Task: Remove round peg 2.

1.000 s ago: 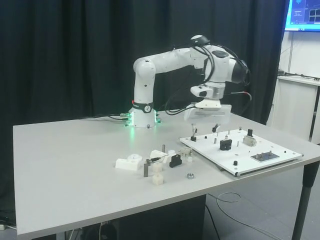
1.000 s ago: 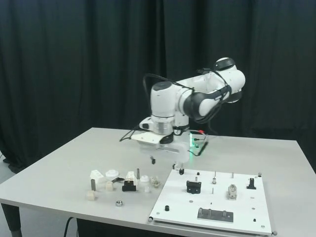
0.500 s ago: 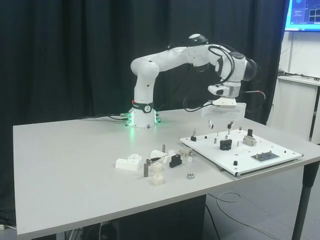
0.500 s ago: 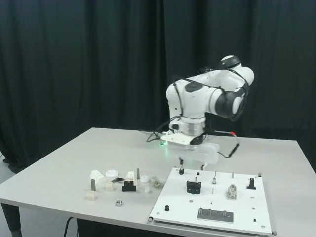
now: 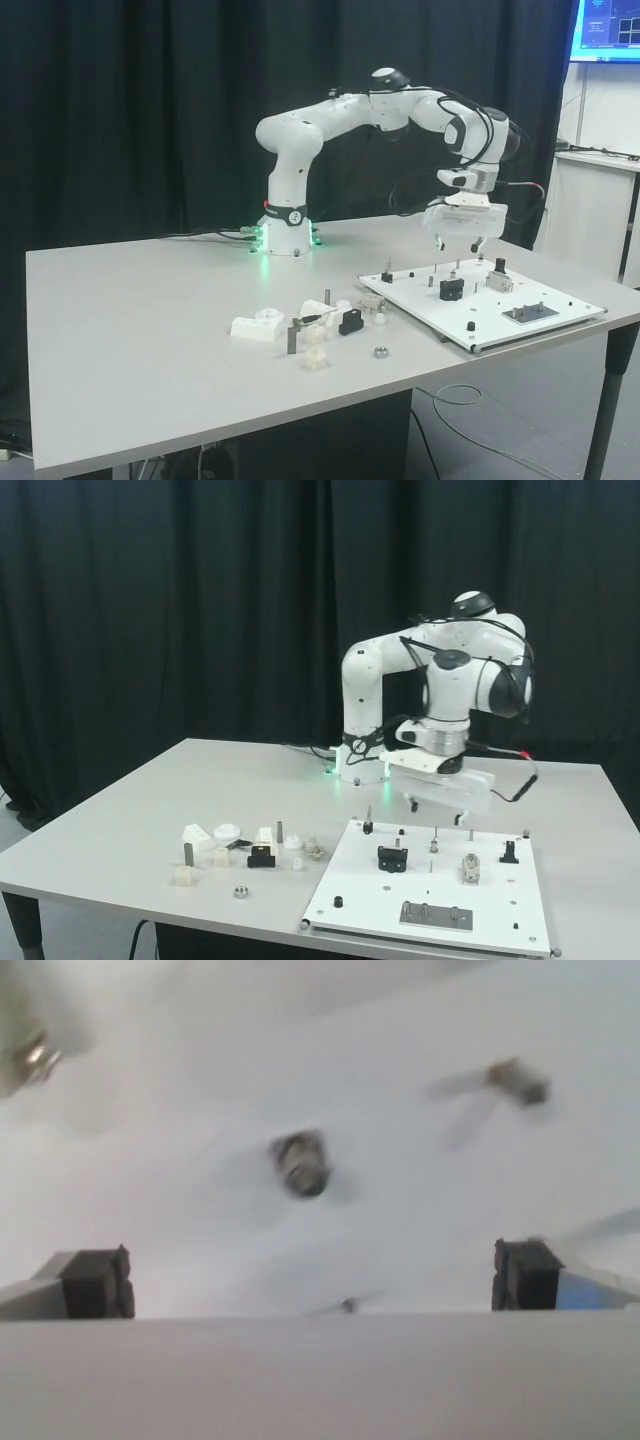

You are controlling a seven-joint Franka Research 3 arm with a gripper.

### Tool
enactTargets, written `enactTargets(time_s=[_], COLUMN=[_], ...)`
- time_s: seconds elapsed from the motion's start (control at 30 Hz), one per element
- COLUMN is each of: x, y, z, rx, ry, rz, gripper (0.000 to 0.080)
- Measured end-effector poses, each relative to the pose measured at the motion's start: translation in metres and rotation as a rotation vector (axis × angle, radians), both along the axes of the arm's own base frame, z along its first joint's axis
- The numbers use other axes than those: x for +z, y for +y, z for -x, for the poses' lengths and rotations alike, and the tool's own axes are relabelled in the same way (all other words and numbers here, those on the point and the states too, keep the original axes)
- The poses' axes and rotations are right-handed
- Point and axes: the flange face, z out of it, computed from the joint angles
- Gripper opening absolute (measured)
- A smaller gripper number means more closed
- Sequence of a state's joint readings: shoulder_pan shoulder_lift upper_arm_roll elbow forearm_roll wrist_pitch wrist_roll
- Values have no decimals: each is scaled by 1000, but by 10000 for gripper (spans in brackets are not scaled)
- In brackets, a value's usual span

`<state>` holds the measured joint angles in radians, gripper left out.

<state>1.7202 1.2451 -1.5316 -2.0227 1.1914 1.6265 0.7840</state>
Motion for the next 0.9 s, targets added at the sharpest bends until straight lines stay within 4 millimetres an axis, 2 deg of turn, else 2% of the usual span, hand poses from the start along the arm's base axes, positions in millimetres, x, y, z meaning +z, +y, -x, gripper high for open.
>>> enactTargets(time_s=[0.23,0.43,0.9], x=[-7,-13,-24], y=[30,48,58], z=[23,40,65], rx=[-22,-61,-161], ry=[-23,-52,-90], rz=[23,34,12], gripper=[800,800,800])
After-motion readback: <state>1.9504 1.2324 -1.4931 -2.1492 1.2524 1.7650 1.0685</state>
